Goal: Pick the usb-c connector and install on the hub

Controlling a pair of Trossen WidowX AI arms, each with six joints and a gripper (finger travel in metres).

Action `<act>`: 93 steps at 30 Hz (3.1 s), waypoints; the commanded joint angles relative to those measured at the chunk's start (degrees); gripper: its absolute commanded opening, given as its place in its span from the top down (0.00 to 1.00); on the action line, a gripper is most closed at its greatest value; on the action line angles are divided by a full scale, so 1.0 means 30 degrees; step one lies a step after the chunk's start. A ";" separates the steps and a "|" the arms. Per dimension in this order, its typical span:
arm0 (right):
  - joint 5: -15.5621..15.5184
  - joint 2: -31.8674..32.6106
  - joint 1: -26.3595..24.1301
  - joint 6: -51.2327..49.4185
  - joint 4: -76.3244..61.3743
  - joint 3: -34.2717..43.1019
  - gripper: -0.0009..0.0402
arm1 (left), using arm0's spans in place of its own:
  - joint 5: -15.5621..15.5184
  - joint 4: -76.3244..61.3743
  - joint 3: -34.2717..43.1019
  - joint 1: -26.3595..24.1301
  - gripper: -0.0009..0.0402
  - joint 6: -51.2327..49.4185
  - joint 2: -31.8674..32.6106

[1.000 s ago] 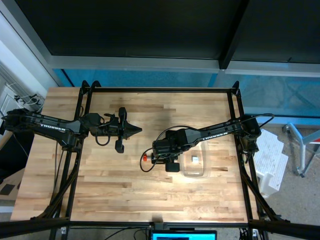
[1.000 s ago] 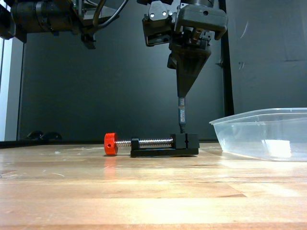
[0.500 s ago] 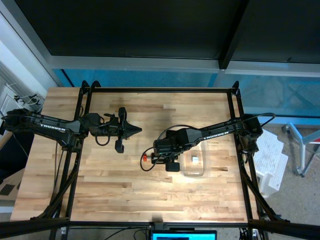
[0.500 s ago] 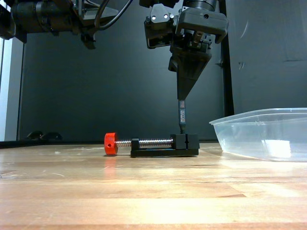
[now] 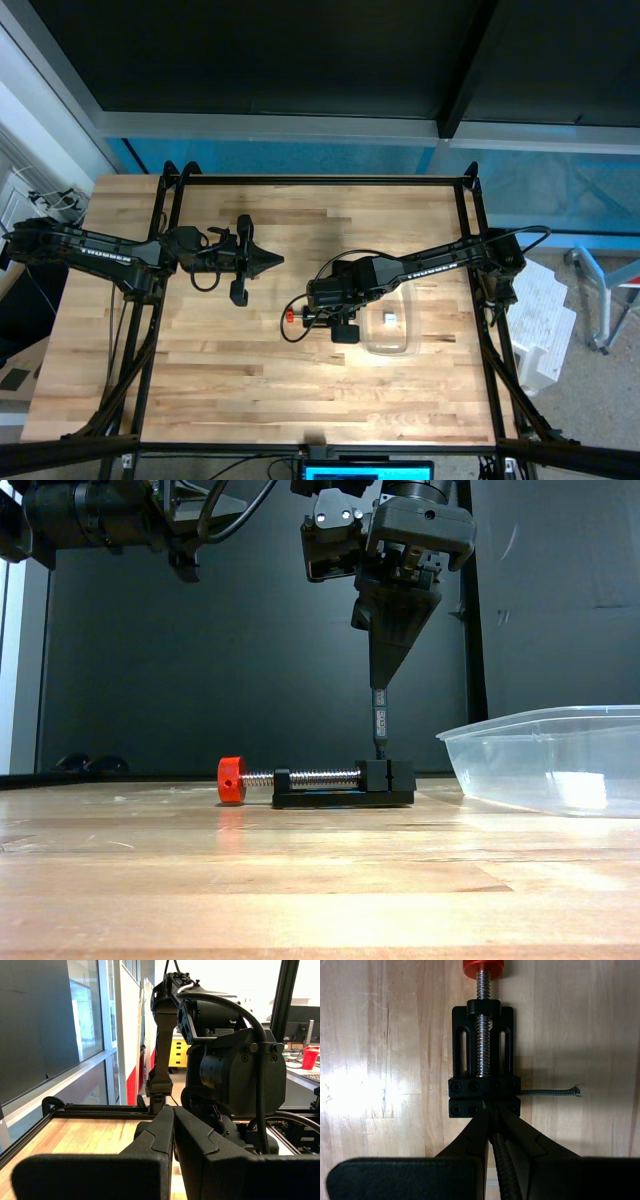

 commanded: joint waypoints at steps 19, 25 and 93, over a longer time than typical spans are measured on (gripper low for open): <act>0.0029 -0.1239 0.0000 0.0007 -0.0015 -0.0153 0.64 | 0.0007 0.0000 0.0007 0.0007 0.98 0.0007 0.0007; 0.0044 -0.2790 0.0000 0.0007 0.0568 -0.1304 0.56 | 0.0007 0.0000 0.0007 0.0007 0.98 0.0007 0.0007; 0.0641 -1.9438 -0.1020 -0.3147 2.3001 -1.8236 0.98 | 0.0007 0.0000 0.0007 0.0007 0.98 0.0007 0.0007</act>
